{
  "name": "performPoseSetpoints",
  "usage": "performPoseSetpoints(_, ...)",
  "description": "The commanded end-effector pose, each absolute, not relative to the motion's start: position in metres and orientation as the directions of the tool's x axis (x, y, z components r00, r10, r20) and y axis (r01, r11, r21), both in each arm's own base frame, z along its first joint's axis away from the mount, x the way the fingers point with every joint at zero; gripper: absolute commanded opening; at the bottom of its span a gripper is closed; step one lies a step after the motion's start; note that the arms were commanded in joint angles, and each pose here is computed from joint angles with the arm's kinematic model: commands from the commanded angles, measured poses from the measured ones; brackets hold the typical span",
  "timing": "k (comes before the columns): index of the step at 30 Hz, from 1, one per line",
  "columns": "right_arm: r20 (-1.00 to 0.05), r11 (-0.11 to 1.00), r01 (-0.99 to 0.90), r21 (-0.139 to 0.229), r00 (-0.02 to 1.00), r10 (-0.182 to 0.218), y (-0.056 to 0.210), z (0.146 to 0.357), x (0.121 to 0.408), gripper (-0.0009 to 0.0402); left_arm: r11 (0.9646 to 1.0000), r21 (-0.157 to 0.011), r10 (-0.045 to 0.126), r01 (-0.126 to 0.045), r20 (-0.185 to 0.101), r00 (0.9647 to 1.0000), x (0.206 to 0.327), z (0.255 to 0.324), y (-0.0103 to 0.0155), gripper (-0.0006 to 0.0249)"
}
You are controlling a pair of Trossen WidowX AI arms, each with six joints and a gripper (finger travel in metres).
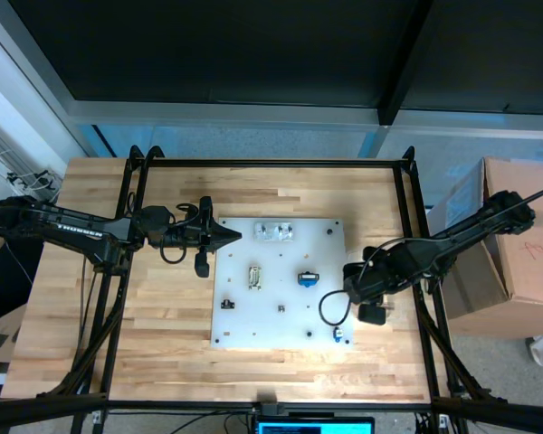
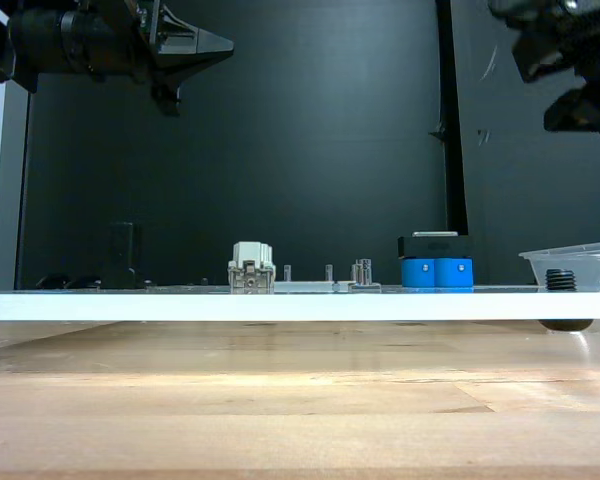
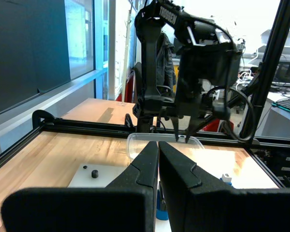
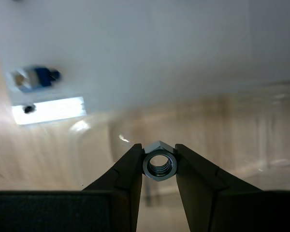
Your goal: Unfasten the M12 nut and place it in the container
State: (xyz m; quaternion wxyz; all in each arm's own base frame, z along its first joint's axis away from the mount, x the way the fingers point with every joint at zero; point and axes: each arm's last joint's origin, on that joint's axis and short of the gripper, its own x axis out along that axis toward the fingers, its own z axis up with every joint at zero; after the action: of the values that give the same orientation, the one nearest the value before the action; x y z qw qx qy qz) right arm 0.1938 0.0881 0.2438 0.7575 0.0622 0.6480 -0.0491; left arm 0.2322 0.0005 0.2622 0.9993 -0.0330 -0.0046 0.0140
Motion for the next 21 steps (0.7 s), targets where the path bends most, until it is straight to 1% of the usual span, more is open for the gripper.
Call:
performPoseSetpoints(1, -0.991, 0.986, 0.163, 0.017, 0.136, -0.005, 0.081, 0.235, 0.186, 0.0047, 0.9975, -0.066, 0.028, -0.028, 0.009, 0.9996, 0.232, 0.2623, 0.0005, 0.0)
performPoseSetpoints(4, -0.994, 0.985, 0.175, 0.0, 0.109, -0.019, 0.076, 0.222, 0.181, 0.0048, 0.9975, -0.066, 0.028, -0.028, 0.009, 0.9996, 0.232, 0.2623, 0.0005, 0.0)
performPoseSetpoints(6, -0.995, 0.986, 0.165, -0.006, 0.099, -0.022, 0.074, 0.209, 0.178, 0.0047, 0.9975, -0.066, 0.029, -0.028, 0.009, 0.9996, 0.232, 0.2623, 0.0006, 0.0)
performPoseSetpoints(10, -0.994, 0.986, 0.165, -0.001, 0.107, -0.019, 0.072, 0.183, 0.173, 0.0047, 0.9975, -0.066, 0.028, -0.028, 0.009, 0.9996, 0.232, 0.2623, 0.0005, 0.0)
performPoseSetpoints(13, -0.994, 0.986, 0.166, 0.001, 0.109, -0.018, 0.07, 0.169, 0.168, 0.0047, 0.9975, -0.066, 0.029, -0.028, 0.009, 0.9996, 0.232, 0.2623, 0.0006, 0.0)
performPoseSetpoints(15, -0.993, 0.986, 0.166, 0.005, 0.117, -0.014, 0.069, 0.162, 0.167, 0.0048, 0.9975, -0.066, 0.029, -0.028, 0.009, 0.9996, 0.232, 0.2623, 0.0006, 0.0)
performPoseSetpoints(18, -0.992, 0.985, 0.17, 0.009, 0.124, -0.012, 0.069, 0.159, 0.166, 0.0053, 0.9975, -0.066, 0.029, -0.028, 0.009, 0.9996, 0.232, 0.2623, 0.0006, 0.0)
performPoseSetpoints(21, -0.992, 0.985, 0.17, 0.01, 0.124, -0.012, 0.069, 0.159, 0.166, 0.0075, 0.9975, -0.066, 0.029, -0.028, 0.009, 0.9996, 0.232, 0.2623, 0.0006, 0.0)
